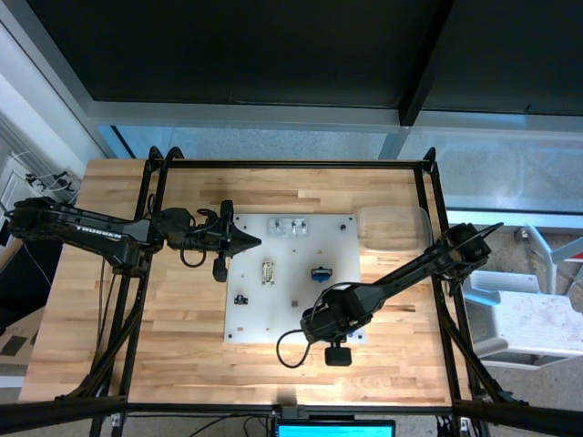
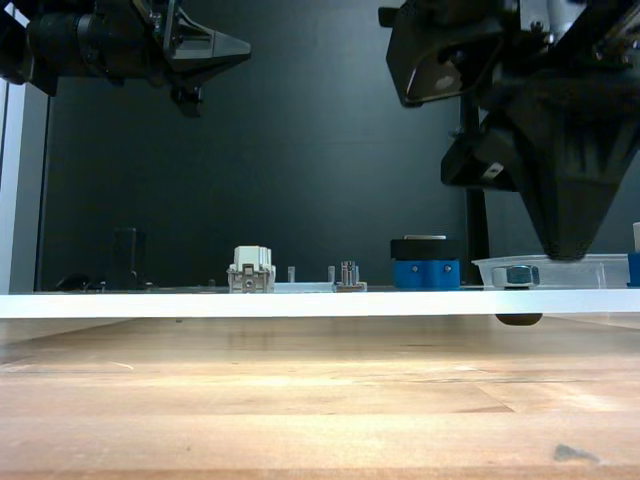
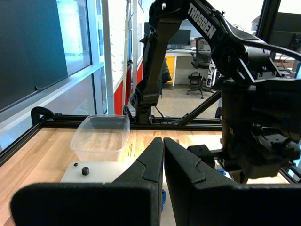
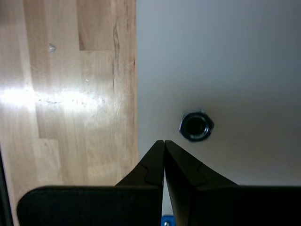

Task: Unfasten the M12 fastener and place in the container

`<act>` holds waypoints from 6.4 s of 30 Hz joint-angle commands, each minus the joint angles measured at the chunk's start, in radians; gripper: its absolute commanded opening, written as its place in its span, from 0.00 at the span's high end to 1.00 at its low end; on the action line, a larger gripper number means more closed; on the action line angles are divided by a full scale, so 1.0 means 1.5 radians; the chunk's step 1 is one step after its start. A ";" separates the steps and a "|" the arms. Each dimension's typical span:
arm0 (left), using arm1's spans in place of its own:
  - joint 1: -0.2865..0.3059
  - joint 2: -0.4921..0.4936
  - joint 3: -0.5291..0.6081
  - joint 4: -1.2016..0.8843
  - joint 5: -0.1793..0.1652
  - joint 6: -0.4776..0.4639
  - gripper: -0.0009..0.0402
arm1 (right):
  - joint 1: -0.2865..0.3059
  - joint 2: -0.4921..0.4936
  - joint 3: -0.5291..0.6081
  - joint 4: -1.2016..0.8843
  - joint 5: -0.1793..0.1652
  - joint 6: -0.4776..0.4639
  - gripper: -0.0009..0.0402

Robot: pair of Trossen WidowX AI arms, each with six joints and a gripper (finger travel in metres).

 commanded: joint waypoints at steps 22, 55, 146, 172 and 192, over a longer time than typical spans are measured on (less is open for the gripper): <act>0.000 0.000 0.000 0.000 0.000 0.000 0.98 | -0.001 -0.015 0.018 -0.092 0.189 0.051 0.98; 0.000 0.000 0.000 0.000 0.000 0.000 0.98 | 0.008 0.028 0.037 -0.037 0.032 0.033 0.98; 0.000 0.000 0.000 -0.005 0.000 0.000 0.98 | -0.002 0.097 0.139 -0.137 0.086 0.532 0.74; 0.000 0.000 0.000 -0.005 0.000 0.000 0.98 | -0.003 0.097 0.138 -0.131 0.051 0.013 0.95; 0.000 0.000 0.000 -0.005 0.000 0.000 0.98 | -0.004 0.097 0.138 -0.127 0.053 -0.724 0.92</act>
